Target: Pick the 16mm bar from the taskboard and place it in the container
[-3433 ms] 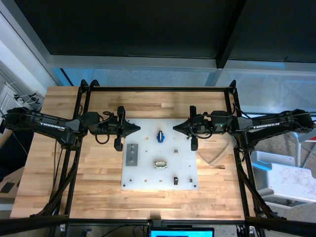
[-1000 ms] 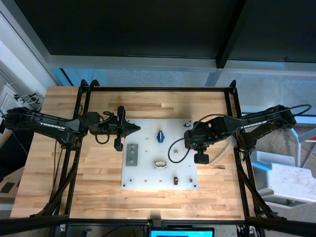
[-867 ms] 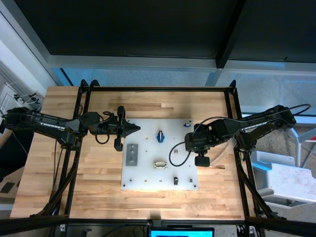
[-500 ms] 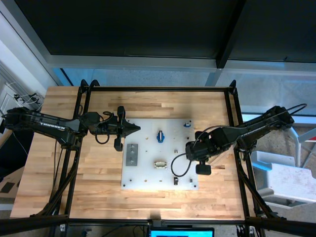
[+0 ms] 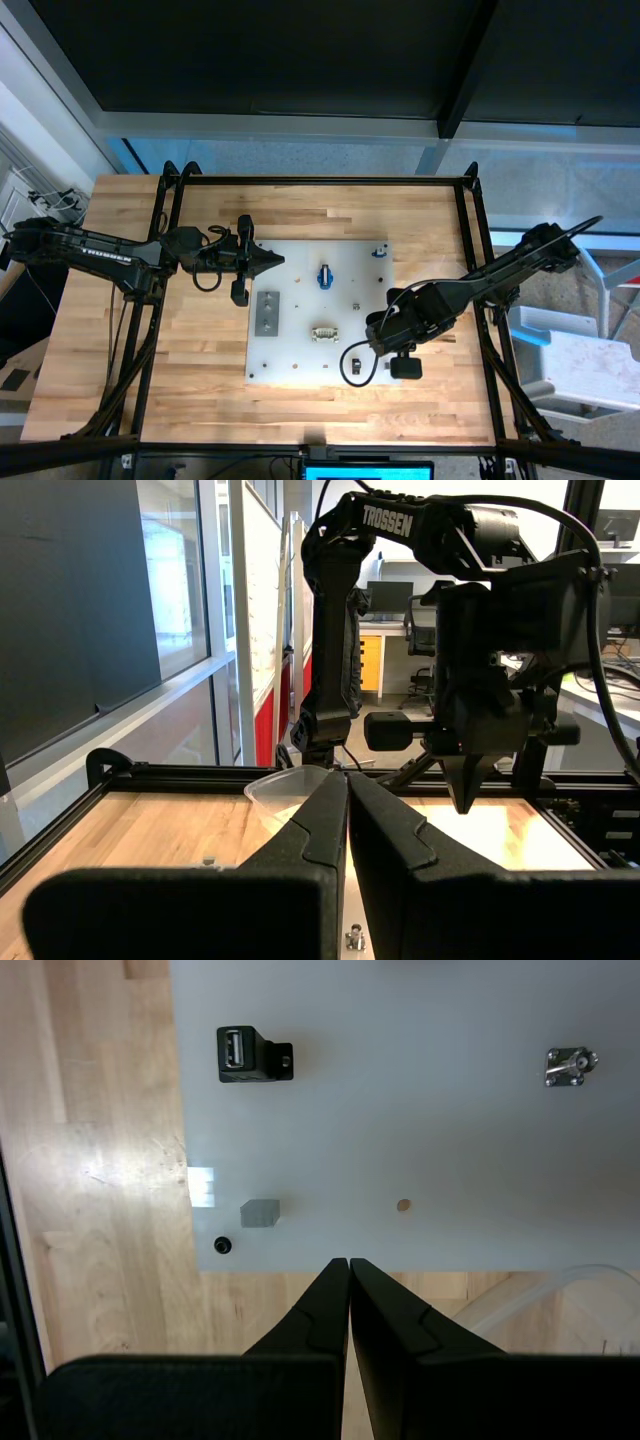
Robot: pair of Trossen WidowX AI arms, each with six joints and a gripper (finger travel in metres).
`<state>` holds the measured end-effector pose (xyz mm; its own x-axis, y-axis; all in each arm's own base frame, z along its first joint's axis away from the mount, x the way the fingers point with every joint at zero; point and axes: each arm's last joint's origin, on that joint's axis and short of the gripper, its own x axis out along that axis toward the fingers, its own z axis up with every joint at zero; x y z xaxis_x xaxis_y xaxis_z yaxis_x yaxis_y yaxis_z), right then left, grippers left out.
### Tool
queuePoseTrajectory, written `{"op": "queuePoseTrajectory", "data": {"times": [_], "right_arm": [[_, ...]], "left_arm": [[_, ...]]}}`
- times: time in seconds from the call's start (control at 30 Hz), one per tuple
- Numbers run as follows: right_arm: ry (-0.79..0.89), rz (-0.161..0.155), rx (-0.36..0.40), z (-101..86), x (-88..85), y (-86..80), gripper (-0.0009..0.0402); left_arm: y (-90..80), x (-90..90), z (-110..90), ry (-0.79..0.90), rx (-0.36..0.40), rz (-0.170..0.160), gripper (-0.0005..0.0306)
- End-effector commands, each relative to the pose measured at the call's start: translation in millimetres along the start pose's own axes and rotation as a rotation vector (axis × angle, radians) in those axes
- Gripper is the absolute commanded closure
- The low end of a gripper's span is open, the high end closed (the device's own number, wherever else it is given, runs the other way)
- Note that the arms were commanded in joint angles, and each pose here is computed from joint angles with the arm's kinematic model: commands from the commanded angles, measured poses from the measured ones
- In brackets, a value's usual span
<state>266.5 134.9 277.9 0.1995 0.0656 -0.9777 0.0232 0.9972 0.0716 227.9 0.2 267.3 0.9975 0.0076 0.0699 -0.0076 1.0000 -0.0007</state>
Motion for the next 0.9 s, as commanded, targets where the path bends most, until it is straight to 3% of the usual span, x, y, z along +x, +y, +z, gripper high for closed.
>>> {"op": "queuePoseTrajectory", "data": {"times": [0.03, 0.63, 0.9], "right_arm": [[0.014, -0.006, -0.012, 1.1, 5.7, 7.0, 0.0393], [0.049, -0.006, -0.006, -2.8, 24.9, 42.9, 0.0387], [0.051, -0.008, -0.004, -3.3, 26.0, 43.3, 0.0292]], "left_arm": [[0.1, 0.1, 0.0, 0.0, 0.0, 0.0, 0.03], [0.0, 0.1, 0.0, 0.0, 0.0, 0.0, 0.03], [0.0, 0.1, -0.1, 0.0, 0.0, 0.0, 0.03]]}}
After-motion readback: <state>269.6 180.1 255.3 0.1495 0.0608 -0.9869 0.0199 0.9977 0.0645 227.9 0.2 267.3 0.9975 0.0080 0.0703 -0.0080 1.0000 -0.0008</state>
